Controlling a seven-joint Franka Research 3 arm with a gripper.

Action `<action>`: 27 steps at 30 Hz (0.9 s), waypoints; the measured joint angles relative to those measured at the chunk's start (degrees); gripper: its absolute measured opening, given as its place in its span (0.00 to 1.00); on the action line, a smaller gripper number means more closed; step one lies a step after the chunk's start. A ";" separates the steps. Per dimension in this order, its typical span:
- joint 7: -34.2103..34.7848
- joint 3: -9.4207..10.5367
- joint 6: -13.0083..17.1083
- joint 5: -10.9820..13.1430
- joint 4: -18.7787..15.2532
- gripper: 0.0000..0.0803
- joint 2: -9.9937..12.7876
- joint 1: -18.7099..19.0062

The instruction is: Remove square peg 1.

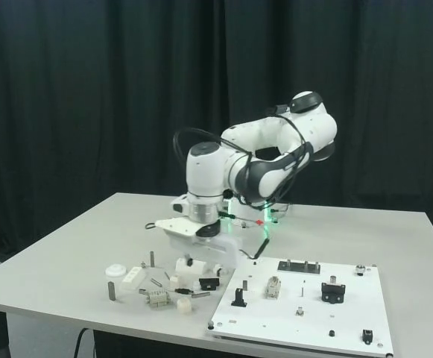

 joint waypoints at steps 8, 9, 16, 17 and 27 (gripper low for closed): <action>7.69 -1.04 -2.17 0.00 -0.35 1.00 -0.87 4.82; 8.79 -1.13 -2.17 0.00 -0.37 1.00 -0.98 5.46; 16.55 -1.86 -1.63 0.02 -0.40 1.00 -1.49 9.78; 17.72 -1.89 -1.40 0.02 -0.40 1.00 -1.58 10.35; 28.13 -1.71 2.08 0.07 -0.40 1.00 -1.77 15.37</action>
